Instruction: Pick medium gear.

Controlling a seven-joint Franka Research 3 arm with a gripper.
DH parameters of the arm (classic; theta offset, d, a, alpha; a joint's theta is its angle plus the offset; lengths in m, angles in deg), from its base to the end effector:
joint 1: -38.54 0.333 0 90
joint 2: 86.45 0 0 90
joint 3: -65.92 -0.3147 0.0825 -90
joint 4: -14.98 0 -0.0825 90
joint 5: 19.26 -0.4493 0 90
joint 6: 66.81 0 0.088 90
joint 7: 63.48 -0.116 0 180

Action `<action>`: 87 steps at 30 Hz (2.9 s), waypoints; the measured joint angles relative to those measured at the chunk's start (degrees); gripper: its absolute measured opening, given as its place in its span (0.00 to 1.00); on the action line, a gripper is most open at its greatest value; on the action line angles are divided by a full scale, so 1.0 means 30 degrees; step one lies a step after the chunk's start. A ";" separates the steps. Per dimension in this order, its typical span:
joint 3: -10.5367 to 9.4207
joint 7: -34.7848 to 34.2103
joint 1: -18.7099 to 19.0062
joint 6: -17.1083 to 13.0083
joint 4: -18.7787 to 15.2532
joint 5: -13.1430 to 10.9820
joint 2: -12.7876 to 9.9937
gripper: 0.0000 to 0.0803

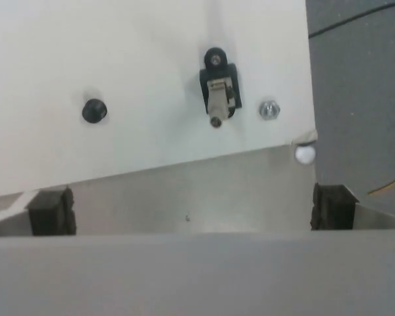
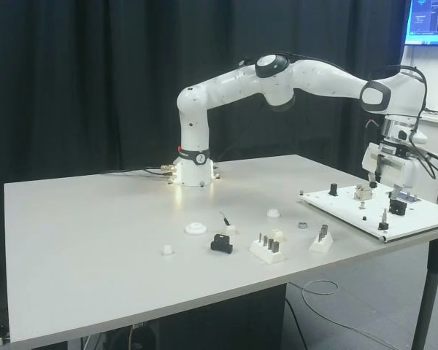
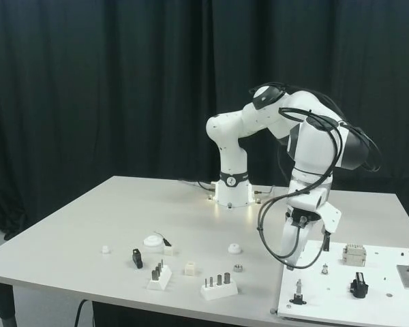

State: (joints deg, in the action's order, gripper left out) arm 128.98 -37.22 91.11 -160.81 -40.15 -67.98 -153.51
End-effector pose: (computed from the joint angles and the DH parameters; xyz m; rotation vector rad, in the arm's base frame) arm 0.7702 0.2992 0.2942 2.9105 0.8359 -0.1085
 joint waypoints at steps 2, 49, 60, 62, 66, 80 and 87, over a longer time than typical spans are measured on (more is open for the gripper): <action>0.0140 -0.0506 -0.0021 0.0191 0.0000 0.0003 0.0001 1.00; 0.3392 -0.4108 0.0432 0.4796 -0.4372 0.1881 -0.0584 1.00; 0.5561 -0.2919 0.2447 0.4141 -0.7887 0.0213 -0.1757 1.00; 0.5648 -0.2880 0.2794 0.3791 -0.8575 0.0183 -0.1793 1.00; 0.5705 -0.2772 0.3392 0.3103 -0.9791 0.0156 -0.1790 1.00; 0.5968 -0.2831 0.5089 0.1673 -1.3280 -0.0343 -0.1781 1.00; 0.6174 -0.2837 0.5938 0.1258 -1.4993 -0.0798 -0.1777 1.00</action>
State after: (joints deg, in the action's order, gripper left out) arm 147.50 -45.73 108.92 -157.03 -85.13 -70.38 -158.84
